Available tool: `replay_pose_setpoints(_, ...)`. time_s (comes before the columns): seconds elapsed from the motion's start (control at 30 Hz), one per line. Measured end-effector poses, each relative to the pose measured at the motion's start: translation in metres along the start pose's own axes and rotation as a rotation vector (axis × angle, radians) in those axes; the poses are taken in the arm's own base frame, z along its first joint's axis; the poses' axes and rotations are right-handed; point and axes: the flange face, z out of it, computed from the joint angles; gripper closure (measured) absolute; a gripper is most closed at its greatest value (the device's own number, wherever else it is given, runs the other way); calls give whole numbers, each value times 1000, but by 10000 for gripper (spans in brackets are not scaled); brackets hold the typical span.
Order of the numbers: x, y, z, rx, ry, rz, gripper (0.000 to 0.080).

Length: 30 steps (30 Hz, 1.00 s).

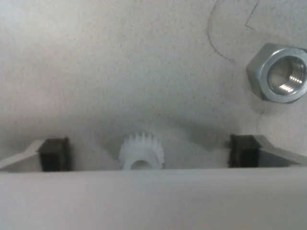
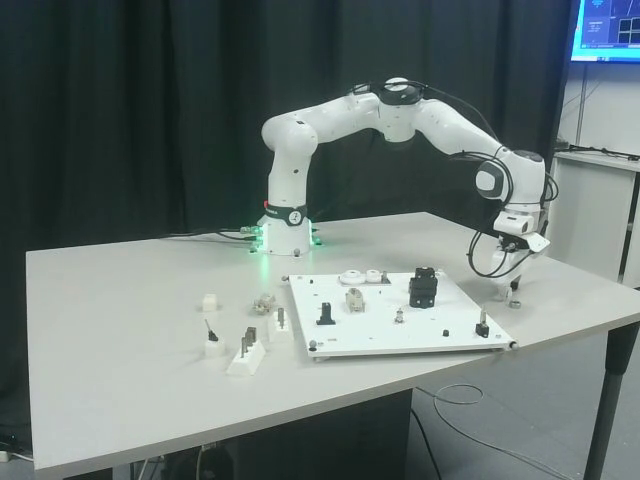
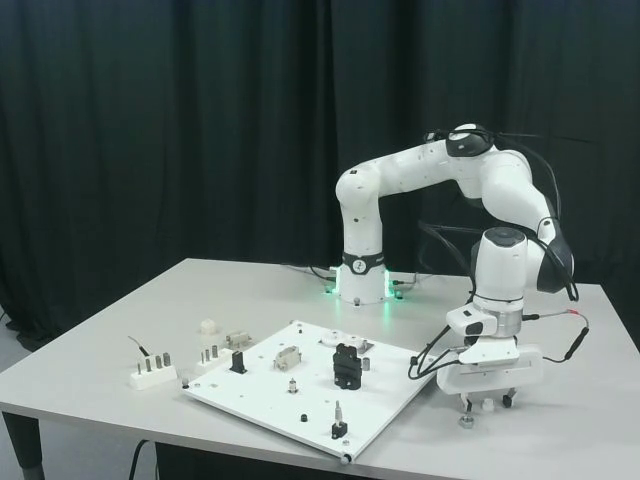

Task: Pick small gear.

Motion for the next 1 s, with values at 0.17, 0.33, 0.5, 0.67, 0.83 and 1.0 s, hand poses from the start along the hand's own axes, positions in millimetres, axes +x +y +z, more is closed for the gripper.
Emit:
replay_pose_setpoints(0.17,1,1,0,0,-1,3,116)
replay_pose_setpoints(0.33,2,1,1,0,0,7,274)
replay_pose_setpoints(0.5,2,1,1,1,2,9,454)
replay_pose_setpoints(0.67,3,2,1,2,5,10,611)
replay_pose_setpoints(0.83,4,0,-2,5,11,11,607)
replay_pose_setpoints(1.0,9,-2,-14,10,26,17,607)
